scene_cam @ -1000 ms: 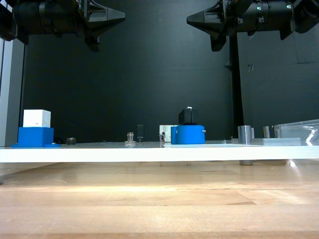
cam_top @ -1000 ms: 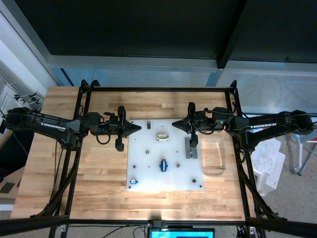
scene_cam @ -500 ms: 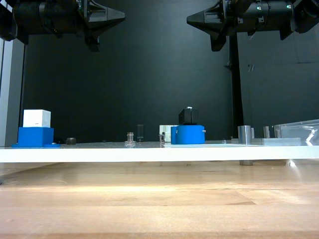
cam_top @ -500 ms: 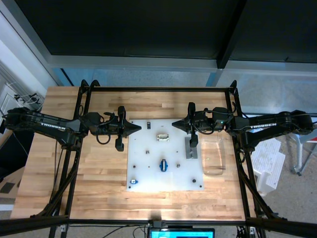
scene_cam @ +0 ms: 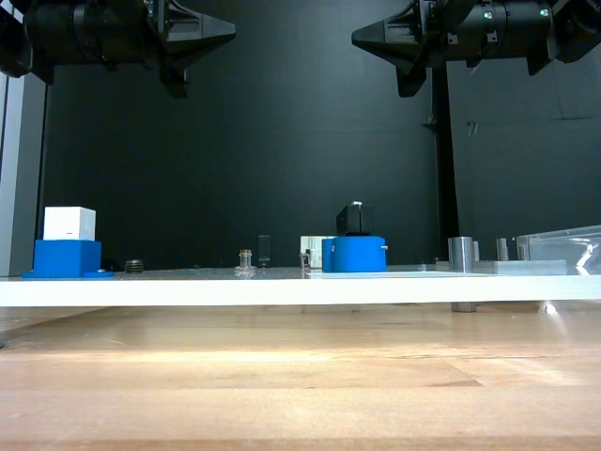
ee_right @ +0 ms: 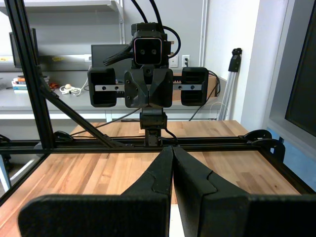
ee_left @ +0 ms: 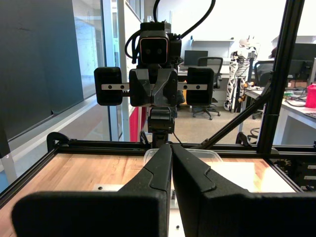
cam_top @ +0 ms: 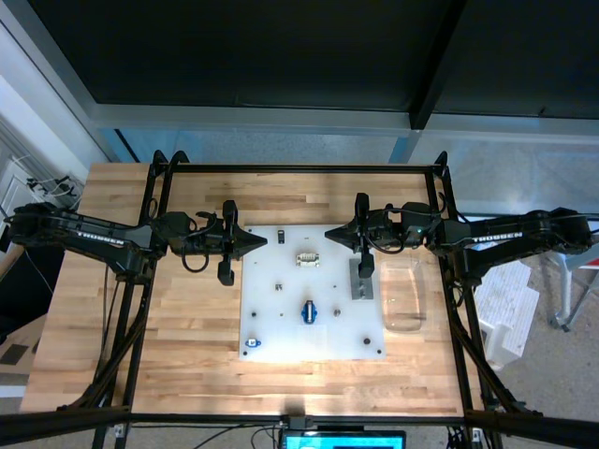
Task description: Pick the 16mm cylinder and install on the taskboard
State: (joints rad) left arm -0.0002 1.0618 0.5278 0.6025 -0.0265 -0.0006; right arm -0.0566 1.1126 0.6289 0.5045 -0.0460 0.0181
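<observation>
On taskboard (cam_top: 281, 327), 16mm cylinder (scene_cam: 460, 254) well below closed left jaws, right jaws.

Low view's top edge crops left end effector (scene_cam: 231, 35) and right end effector (scene_cam: 356, 38).

On the wooden table (cam_top: 178, 327), edged by a black metal frame (cam_top: 299, 169), a clear plastic tray (cam_top: 404, 309) lies flat at 3 o'clock from the table's middle, a lit screen (cam_top: 343, 438) shows at the 6 o'clock edge, and white papers (cam_top: 510, 318) lie on the floor at 4 o'clock.
</observation>
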